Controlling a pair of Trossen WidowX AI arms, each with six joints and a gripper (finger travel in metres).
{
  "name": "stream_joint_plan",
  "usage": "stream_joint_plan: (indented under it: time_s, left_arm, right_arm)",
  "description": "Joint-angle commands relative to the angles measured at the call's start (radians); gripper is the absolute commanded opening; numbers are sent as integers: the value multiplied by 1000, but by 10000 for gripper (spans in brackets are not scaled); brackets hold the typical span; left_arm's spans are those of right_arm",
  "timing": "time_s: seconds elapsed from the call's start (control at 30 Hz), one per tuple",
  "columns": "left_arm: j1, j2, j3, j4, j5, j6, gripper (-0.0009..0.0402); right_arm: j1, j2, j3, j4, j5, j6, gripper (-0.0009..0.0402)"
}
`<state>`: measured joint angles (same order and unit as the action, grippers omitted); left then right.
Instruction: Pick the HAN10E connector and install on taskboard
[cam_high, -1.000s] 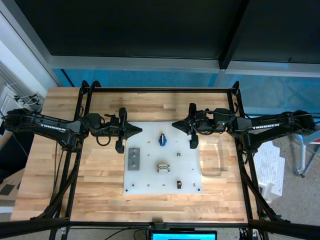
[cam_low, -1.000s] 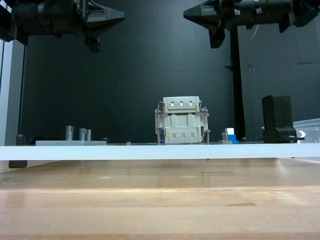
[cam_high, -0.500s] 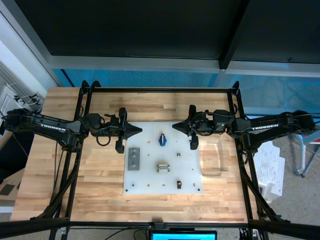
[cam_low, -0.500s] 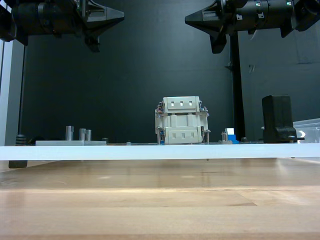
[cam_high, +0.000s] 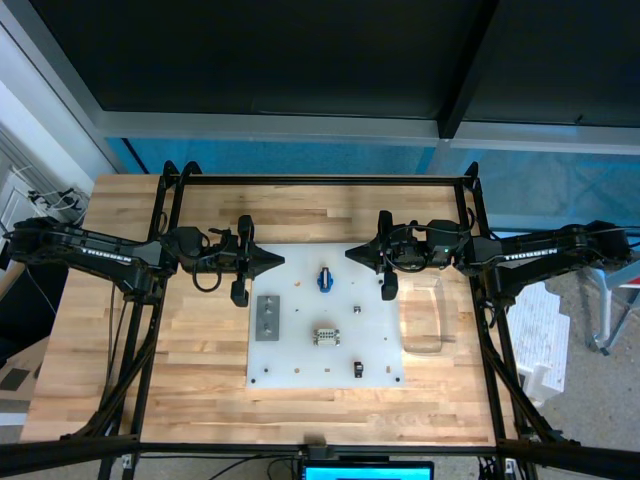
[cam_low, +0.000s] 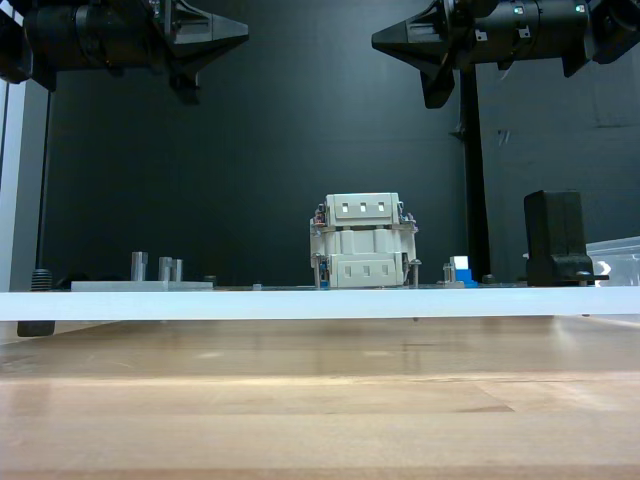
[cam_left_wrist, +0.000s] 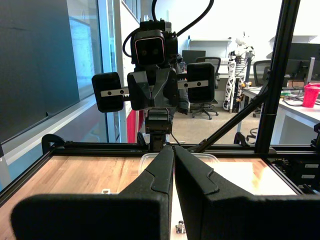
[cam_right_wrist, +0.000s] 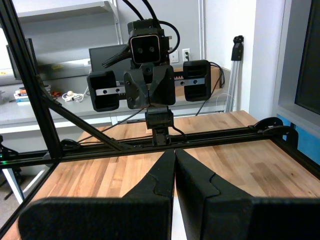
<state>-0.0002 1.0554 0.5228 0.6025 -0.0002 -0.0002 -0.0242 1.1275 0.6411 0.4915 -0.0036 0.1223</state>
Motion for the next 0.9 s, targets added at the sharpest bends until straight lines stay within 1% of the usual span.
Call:
stream_joint_plan:
  time_s: [0.03,0.9]
  left_arm:
    - [0,0,0,0,0,0,1]
    - [0,0,0,0,0,0,1]
  right_arm:
    - [0,0,0,0,2,0,0]
    - [1,0,0,-10,3,0,0]
